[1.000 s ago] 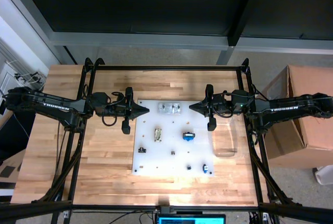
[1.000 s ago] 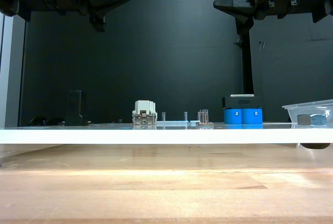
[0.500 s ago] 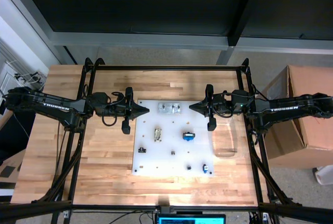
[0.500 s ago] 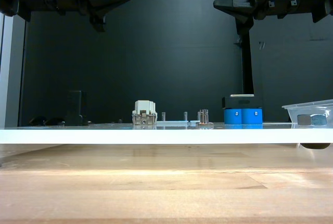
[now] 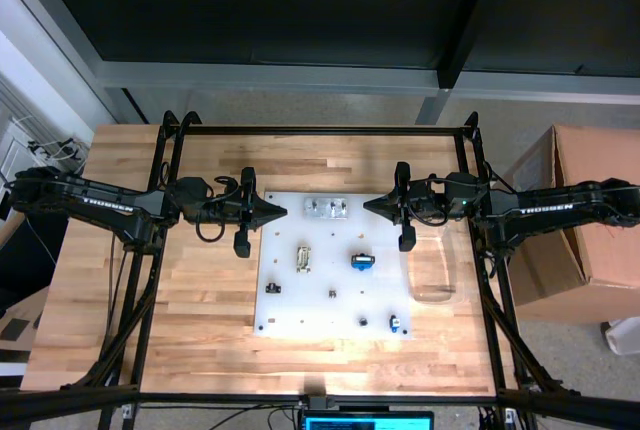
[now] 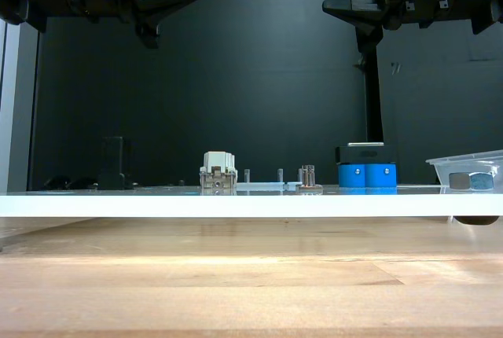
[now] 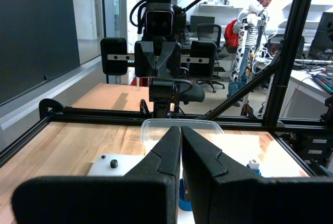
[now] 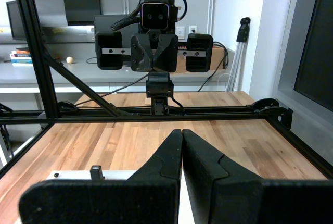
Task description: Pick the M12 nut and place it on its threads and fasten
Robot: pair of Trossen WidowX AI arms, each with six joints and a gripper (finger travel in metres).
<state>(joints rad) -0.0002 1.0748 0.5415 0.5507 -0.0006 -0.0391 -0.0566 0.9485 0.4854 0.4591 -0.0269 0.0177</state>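
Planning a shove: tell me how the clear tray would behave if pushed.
The clear tray looks thin-walled, so probably light and apt to slide on the wooden table. Its walls may flex under a pinch. Shut, the left gripper and right gripper hover above the board.

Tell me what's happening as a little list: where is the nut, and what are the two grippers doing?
Left gripper: shut, empty, high over the board's far left
Right gripper: shut, empty, high over the board's far right
Nut: on its stud at the board's near right edge, sitting low, held by neither gripper
Tray: right of the board, no nut seen inside
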